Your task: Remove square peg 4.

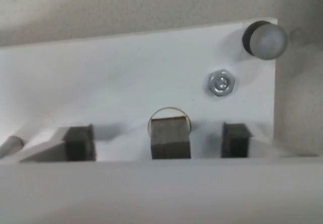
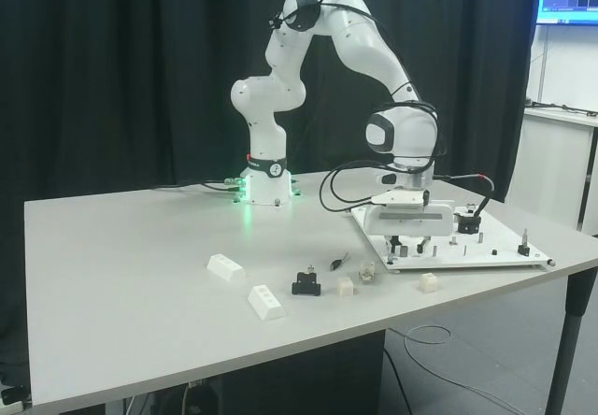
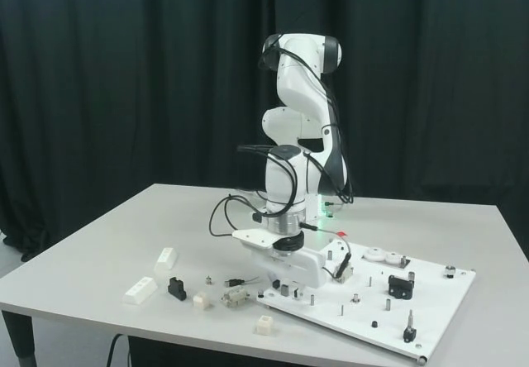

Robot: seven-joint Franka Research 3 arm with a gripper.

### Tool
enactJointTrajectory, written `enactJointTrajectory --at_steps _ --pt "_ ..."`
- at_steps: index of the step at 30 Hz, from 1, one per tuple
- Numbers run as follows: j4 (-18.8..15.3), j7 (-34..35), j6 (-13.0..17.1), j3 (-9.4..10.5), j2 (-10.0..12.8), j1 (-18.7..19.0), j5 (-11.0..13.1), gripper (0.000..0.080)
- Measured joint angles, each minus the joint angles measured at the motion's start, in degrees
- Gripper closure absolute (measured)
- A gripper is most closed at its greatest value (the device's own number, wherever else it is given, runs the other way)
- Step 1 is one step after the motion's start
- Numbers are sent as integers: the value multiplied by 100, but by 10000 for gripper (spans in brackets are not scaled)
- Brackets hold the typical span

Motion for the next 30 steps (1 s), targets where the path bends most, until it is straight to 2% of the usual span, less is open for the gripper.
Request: enactJointTrajectory --at_steps 5,6,14,15,30 --pt "0 -69 0 -11 5 -1 -5 266" --pt "0 -106 0 -14 6 -1 -7 430" --pt "3 -389 2 -44 6 -4 -14 430" --pt "4 -415 2 -44 6 -5 -14 649" --pt "6 -536 2 -43 5 -8 -15 649"
